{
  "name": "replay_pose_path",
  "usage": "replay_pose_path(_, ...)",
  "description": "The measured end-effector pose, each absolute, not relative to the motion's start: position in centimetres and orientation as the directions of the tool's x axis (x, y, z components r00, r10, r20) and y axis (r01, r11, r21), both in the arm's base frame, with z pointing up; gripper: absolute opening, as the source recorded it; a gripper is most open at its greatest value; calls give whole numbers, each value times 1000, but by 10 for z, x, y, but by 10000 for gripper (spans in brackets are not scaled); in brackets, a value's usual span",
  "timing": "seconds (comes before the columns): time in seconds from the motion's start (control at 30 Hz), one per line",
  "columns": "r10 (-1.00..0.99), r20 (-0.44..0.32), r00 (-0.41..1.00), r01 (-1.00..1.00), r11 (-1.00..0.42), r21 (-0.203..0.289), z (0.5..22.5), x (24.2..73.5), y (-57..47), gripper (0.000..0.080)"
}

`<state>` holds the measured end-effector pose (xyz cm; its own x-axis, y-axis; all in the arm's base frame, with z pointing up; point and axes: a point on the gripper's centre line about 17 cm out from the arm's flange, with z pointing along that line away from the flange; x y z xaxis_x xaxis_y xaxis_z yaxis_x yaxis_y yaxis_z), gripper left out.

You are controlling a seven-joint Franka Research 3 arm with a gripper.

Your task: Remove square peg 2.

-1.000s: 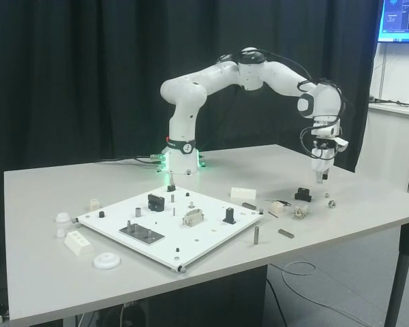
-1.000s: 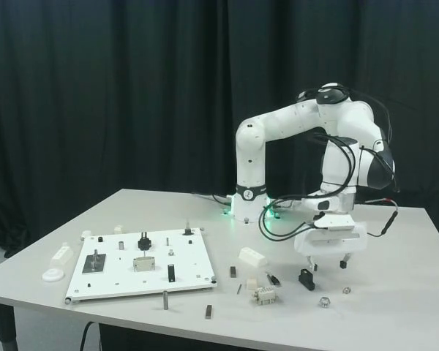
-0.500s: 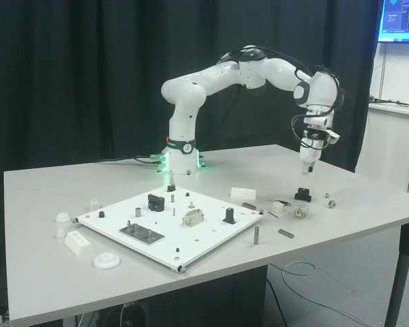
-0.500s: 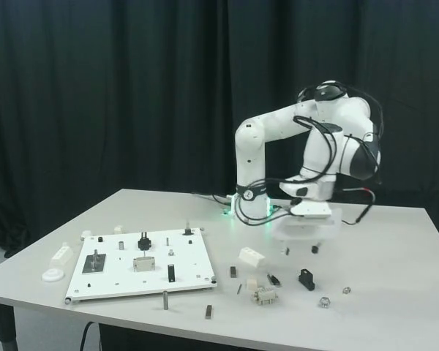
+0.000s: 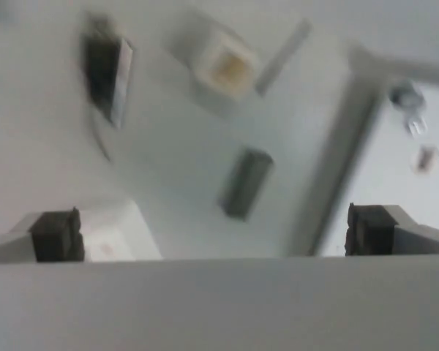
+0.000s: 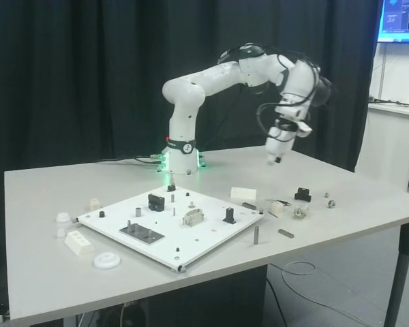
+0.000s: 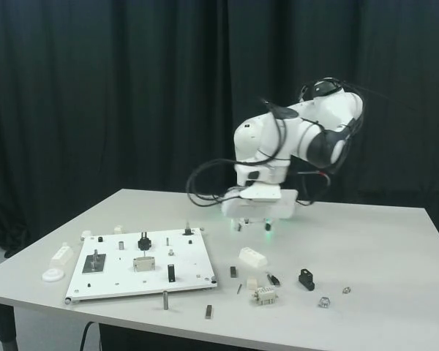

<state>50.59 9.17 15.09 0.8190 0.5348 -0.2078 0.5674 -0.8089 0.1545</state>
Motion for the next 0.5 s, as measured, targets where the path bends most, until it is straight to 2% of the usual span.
replay_pose_path(0.5, 503, -271, 821, 546, -830, 112, 145, 450, -31, 800)
